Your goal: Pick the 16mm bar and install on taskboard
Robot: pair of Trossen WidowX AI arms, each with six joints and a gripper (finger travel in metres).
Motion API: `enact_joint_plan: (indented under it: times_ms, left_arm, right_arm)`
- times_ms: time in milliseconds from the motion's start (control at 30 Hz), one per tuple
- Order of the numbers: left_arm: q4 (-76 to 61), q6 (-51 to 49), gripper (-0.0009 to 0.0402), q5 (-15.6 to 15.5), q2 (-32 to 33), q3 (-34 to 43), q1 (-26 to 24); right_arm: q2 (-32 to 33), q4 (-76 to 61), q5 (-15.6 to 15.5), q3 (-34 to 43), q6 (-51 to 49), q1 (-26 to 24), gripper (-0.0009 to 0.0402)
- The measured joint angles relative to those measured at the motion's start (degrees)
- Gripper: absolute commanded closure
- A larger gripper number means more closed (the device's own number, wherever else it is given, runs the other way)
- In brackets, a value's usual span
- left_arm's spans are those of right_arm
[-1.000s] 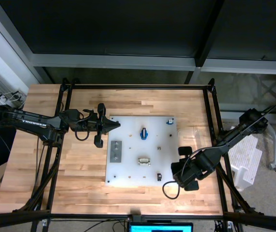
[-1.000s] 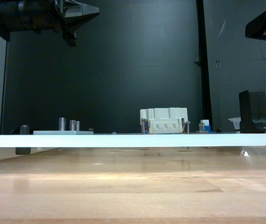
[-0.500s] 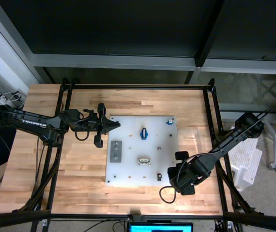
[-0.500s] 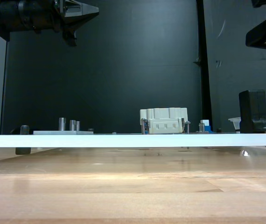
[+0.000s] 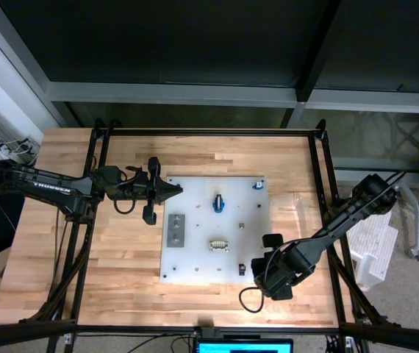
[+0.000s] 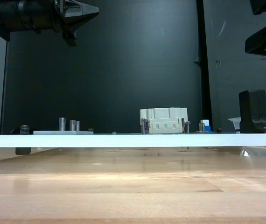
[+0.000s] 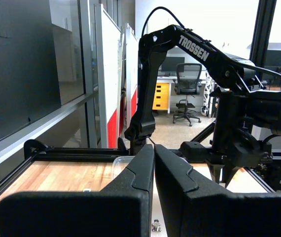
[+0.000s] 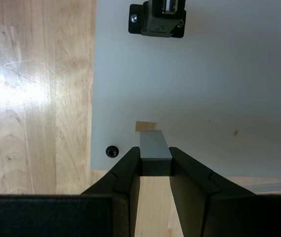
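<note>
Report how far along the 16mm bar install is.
Done: the 16mm bar is picked, clamped in the right claw. In hand: that claw hovers over the near right corner of the taskboard. Left: seating the bar. The left claw, shut and empty, hangs above the board's far left corner.

"TROSSEN" in white caps, slanting along upper link of right arm (image 7: 195,48), seen via left wrist cam. Same brand, white on black, along long link of left arm (image 5: 44,184) in high view, v. small, only just legible. No other txt, nos. or signs readable in any view.
</note>
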Motion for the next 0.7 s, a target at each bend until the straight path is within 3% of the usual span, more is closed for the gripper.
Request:
enact_joint_plan:
  times_ms: [700]
  left_arm:
    - [0.0, 0.0, 0.0393, 0.0, 0.0, 0.0, 0.0]
  right_arm:
    - [-0.1, 2.3, 0.2, -1.9, 1.0, 0.3, 0.0389]
